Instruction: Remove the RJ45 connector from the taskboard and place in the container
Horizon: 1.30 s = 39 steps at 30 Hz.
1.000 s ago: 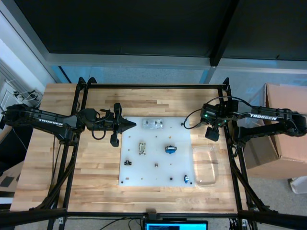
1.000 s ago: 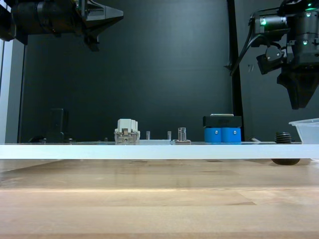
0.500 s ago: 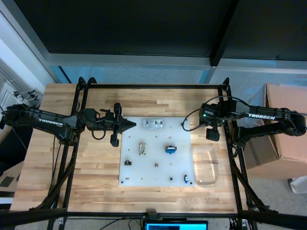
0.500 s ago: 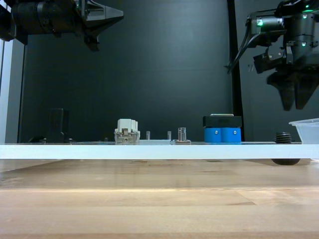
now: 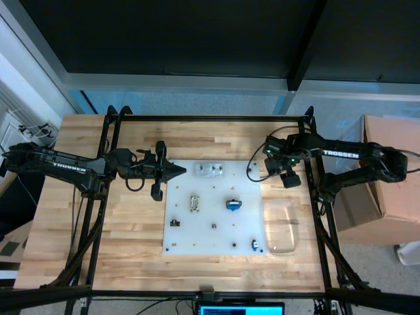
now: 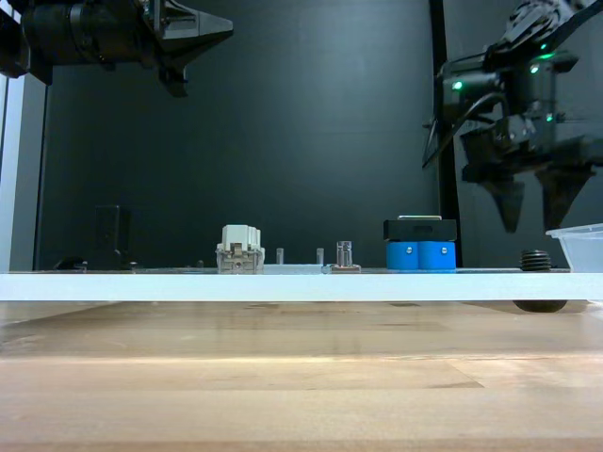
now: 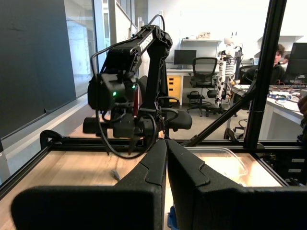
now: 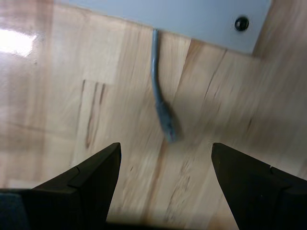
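Observation:
The RJ45 connector point(image 8: 169, 128) is a grey plug on a short grey cable. It lies free on the wooden table just off the edge of the white taskboard point(image 8: 192, 14), clear of any seat. It also shows as a small grey piece point(image 7: 114, 174) on the wood. My right gripper point(image 8: 165, 158) hangs open straight above it, not touching; its fingers point(image 6: 509, 202) spread wide left of the clear container point(image 6: 579, 247). My left gripper point(image 5: 180, 170) is shut and empty, high over the board's far left edge, pointing right.
The clear container point(image 5: 281, 226) sits on the wood right of the taskboard point(image 5: 197, 233). The board carries a beige connector point(image 5: 194, 204), a blue block point(image 5: 233, 204) and a clear part point(image 5: 211, 170). A cardboard box point(image 5: 387, 177) stands beyond the table's right edge.
The right gripper went from shut to wide open and shifted a little left, away from the container. The left arm has not moved.

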### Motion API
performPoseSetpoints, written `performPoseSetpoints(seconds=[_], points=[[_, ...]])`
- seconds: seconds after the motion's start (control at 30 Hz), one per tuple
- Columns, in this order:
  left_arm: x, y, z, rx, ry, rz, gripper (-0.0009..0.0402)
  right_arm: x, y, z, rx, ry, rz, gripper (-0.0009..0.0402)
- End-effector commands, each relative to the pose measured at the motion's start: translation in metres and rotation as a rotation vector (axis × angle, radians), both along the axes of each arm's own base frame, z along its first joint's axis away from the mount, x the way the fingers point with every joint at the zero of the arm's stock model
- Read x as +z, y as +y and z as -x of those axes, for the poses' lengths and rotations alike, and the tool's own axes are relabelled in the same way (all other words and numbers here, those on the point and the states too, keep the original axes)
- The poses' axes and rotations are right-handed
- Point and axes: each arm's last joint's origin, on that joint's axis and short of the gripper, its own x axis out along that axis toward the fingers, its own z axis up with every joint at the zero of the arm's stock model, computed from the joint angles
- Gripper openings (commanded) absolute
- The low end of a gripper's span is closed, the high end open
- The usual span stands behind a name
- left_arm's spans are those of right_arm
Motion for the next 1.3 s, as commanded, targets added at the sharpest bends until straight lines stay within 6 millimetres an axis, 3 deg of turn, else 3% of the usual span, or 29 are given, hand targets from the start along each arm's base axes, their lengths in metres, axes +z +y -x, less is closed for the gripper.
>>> performPoseSetpoints(seconds=[0.03,0.37,1.0,1.13,1.3], points=[[0.000,0.000,0.000,0.000,0.000,0.000,0.0000,-0.012,-0.002,-0.005,0.010,0.003,0.001,0.0263],[0.000,0.000,0.000,0.000,0.000,0.000,0.0000,-0.046,-0.001,0.001,0.122,0.035,0.002,0.0263],[0.000,0.000,0.000,0.000,0.000,0.000,0.0000,-0.067,-0.013,0.009,0.100,0.039,-0.026,0.0260],[0.000,0.000,0.000,0.000,0.000,0.000,0.0000,-0.068,-0.015,0.007,0.098,0.031,-0.023,0.0234],[0.000,0.000,0.000,0.000,0.000,0.000,0.0000,-0.068,-0.015,0.006,0.098,0.023,-0.016,0.0169]])
